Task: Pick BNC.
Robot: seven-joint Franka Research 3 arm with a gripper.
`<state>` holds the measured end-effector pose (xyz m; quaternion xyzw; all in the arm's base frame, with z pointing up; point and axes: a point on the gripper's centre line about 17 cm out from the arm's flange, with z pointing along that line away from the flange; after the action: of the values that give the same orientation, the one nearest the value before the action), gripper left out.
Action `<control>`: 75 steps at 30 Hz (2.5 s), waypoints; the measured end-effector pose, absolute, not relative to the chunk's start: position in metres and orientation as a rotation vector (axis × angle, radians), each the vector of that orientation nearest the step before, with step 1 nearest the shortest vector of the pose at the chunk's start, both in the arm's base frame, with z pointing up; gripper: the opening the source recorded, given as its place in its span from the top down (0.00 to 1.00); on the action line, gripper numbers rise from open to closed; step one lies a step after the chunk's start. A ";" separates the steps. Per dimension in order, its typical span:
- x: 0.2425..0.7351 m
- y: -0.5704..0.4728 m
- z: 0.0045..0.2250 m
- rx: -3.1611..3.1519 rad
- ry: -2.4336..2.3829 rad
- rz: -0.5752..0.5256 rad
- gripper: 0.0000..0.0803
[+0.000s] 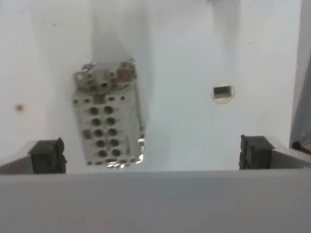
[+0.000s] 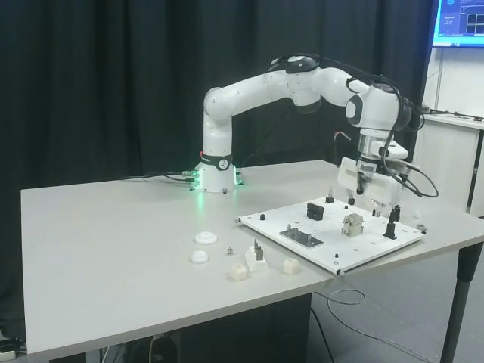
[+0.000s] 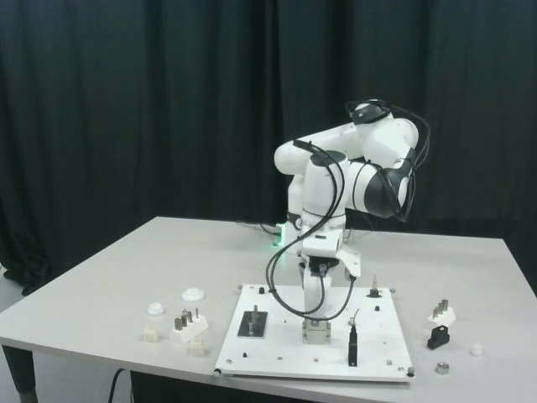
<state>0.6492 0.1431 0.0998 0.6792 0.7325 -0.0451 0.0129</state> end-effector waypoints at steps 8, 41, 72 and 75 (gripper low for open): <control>0.640 0.147 0.112 2.127 2.296 -0.164 0.00; 0.635 0.149 0.117 2.134 2.289 -0.179 0.00; 0.622 0.001 0.142 2.092 2.157 -0.266 0.00; 0.619 -0.014 0.139 2.080 2.164 -0.256 0.00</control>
<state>0.6192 -0.0143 0.1394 0.6889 0.7169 -0.0849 0.0646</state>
